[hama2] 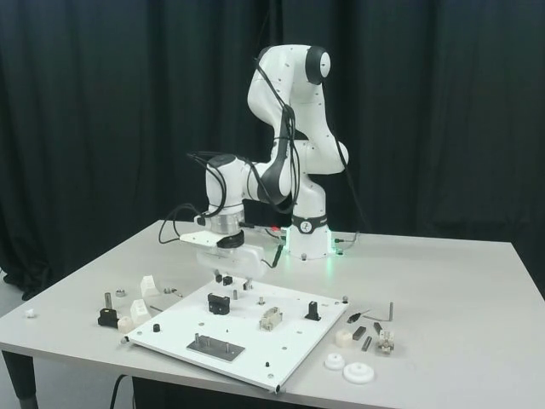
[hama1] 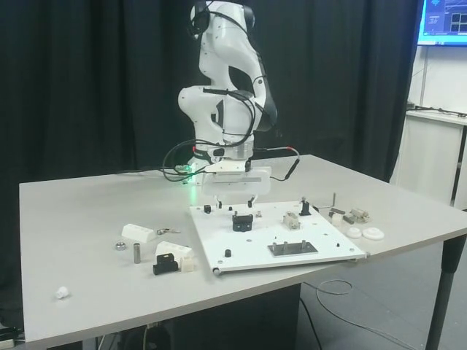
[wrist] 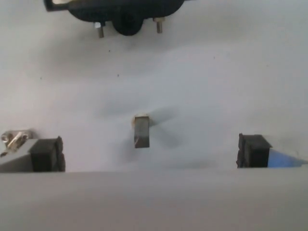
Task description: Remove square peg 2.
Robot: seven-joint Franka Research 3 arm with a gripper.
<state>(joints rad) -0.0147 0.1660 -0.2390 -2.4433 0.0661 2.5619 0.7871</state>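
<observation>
Hovering above the white board (hama1: 248, 244), the gripper (wrist: 149, 151) stands spread wide, its fingertips either side of the upright square peg (wrist: 141, 131), not touching.

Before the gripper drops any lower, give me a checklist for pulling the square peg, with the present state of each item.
1. Square peg in sight from the wrist view, standing on the white board: ok.
2. Gripper open, black fingertips apart with a gap far wider than the peg: ok.
3. Peg lies between the two fingertips, roughly centred: ok.
4. Fingertips down at the peg and touching it: not ok, nothing is gripped yet.
5. Space beside the peg free of other parts; the black fixture sits well away: ok.
6. That this is peg 2 and not another: cannot tell, no marking shows.
</observation>
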